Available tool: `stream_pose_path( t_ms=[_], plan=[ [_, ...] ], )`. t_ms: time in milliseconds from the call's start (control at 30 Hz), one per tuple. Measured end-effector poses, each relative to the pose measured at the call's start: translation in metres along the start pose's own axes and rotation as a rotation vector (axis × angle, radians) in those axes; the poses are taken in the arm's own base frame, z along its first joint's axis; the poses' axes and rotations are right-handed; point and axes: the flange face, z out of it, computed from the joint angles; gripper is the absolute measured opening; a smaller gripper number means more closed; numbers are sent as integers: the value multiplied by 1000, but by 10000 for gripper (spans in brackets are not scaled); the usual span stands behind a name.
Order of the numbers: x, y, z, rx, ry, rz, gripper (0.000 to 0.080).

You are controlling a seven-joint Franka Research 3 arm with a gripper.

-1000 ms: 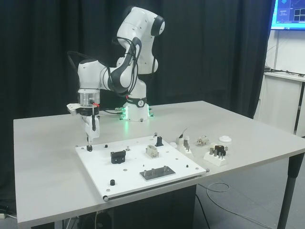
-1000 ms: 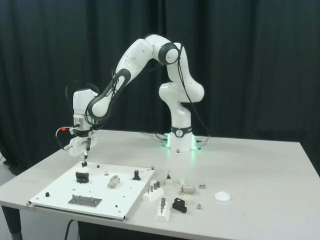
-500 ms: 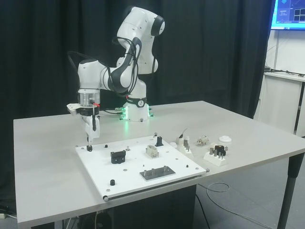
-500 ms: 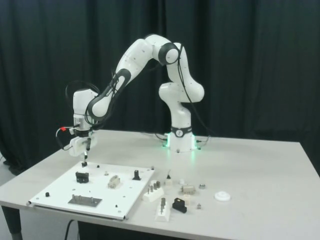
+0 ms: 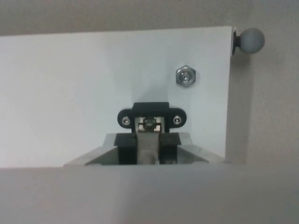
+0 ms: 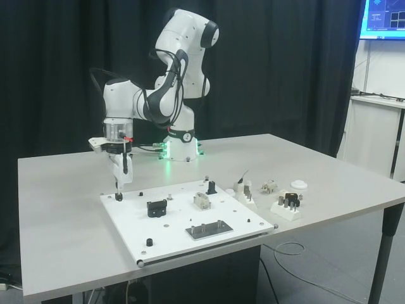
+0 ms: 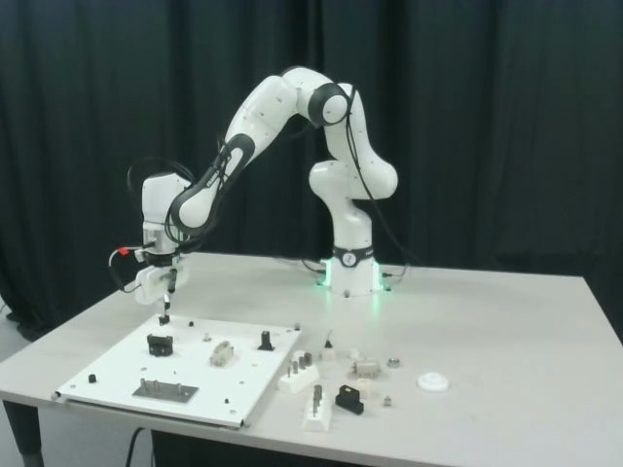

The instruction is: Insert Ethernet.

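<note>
nothing has moved in the last second: my fingers (image 6: 118, 190) pinch the ethernet plug (image 5: 148, 140) above the black socket (image 5: 150, 114), insertion not started.

board (image 6: 183, 218) on table (image 6: 63, 190), arm (image 6: 158, 95) behind

only a hex nut (image 5: 186, 76) stands near the black socket (image 5: 150, 116).

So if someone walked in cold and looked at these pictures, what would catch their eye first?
Probably the white robot arm, arching from its green-lit base at the back of the grey table out over the white board. Next, the gripper hanging above the board's far corner, holding a plug just over a black socket.
</note>
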Motion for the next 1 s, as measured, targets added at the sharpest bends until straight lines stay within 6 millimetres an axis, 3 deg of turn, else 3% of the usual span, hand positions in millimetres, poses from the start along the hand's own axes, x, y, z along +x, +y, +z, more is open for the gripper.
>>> stream_pose_path(
  t_ms=[1000],
  plan=[
    [-1,-2,3,-8,4,14,93]
  ],
)
